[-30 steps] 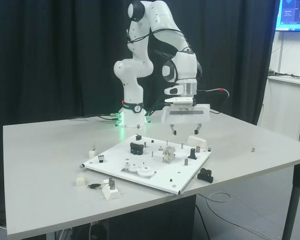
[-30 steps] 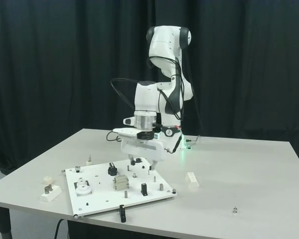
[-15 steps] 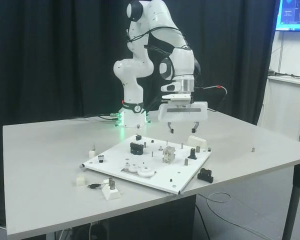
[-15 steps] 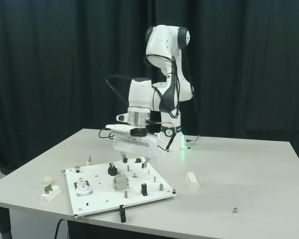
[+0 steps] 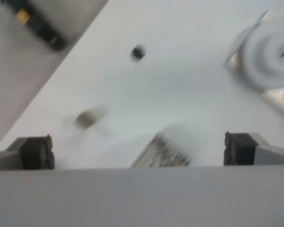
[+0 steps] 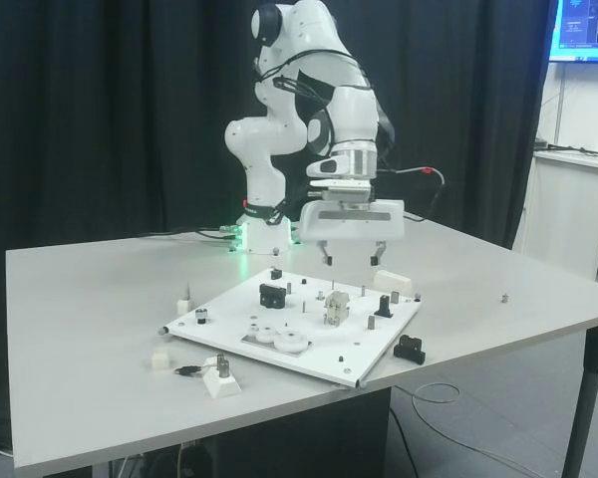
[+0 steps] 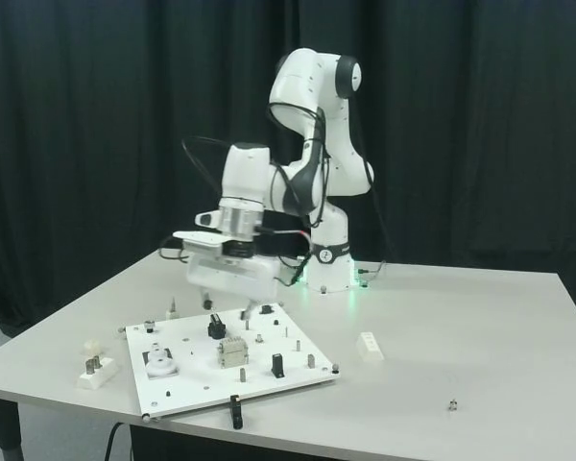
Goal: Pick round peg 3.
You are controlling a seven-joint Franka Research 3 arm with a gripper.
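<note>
what changed: the end effector (image 6: 351, 257) has slid sideways across the white board (image 6: 374, 349) over the last second. it was hanging over the board edge next to the white block (image 6: 392, 282), now it's well away from that block and closer to the black bracket (image 6: 271, 295). the height above the board looks about the same.

end effector state: fingers spread wide, nothing between them. the wrist view shows both black pads (image 5: 37, 152) well apart with bare board in the gap.

under the end effector: the wrist view catches a small stubby peg-like thing (image 5: 87, 117), a dark hole (image 5: 138, 52), the white gears (image 5: 270, 54) and the top of the metal block (image 5: 162, 150). it's all smeared, so i'd guess the arm is moving.

round peg 3: honestly can't say which one it is. several little pegs stand on the board around the metal block, and nothing marks which is number 3. my guess is it's one of those.

meaning for the task: looks like the approach phase, lining up over a peg. no descent and no grasp yet.
</note>
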